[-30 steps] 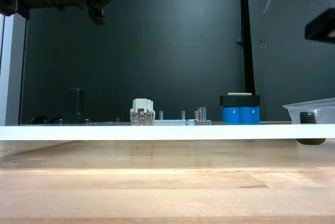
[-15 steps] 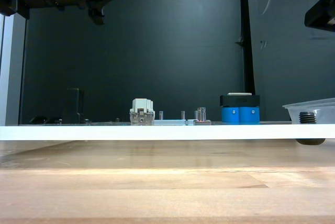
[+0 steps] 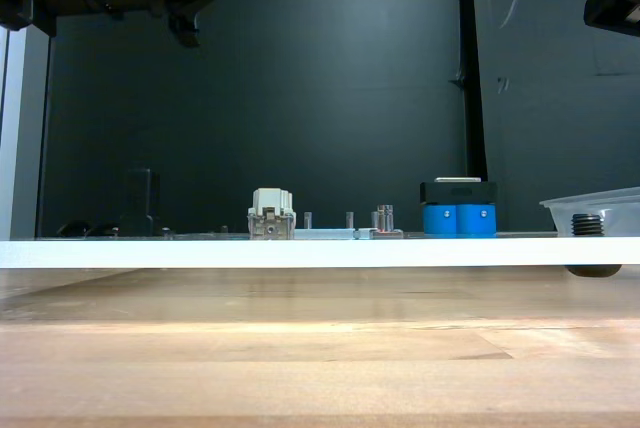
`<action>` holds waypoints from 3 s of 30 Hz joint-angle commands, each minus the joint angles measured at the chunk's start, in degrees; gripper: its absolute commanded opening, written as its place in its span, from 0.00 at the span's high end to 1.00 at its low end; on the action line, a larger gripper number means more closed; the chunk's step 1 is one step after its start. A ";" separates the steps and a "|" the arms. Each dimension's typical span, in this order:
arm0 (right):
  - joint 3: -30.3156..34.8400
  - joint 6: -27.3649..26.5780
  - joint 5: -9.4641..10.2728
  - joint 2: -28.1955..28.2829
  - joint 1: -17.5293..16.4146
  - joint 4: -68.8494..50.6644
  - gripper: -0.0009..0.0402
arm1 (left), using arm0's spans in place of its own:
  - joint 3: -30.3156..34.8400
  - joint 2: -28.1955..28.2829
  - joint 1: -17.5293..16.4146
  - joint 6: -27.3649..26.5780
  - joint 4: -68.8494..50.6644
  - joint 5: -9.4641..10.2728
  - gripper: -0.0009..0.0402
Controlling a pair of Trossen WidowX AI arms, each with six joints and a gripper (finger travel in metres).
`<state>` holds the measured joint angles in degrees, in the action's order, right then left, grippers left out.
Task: Pick the RJ45 connector and install on taskboard
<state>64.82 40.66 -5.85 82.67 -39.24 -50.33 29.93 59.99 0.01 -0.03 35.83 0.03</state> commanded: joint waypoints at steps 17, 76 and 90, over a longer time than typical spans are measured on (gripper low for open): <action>0.04 -0.20 -0.07 -1.33 0.02 0.00 0.68 | 0.02 0.00 -0.02 0.00 0.00 0.00 0.98; -9.01 -40.68 1.40 -16.72 37.03 25.16 0.98 | 0.02 0.00 0.00 0.02 -0.02 0.00 0.98; -14.32 -42.51 6.05 -18.95 41.68 51.06 0.98 | 0.02 0.00 -0.02 0.00 -0.02 0.00 0.98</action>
<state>51.00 -1.87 0.23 63.90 2.48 -1.15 29.93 59.99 0.01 -0.03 35.81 0.03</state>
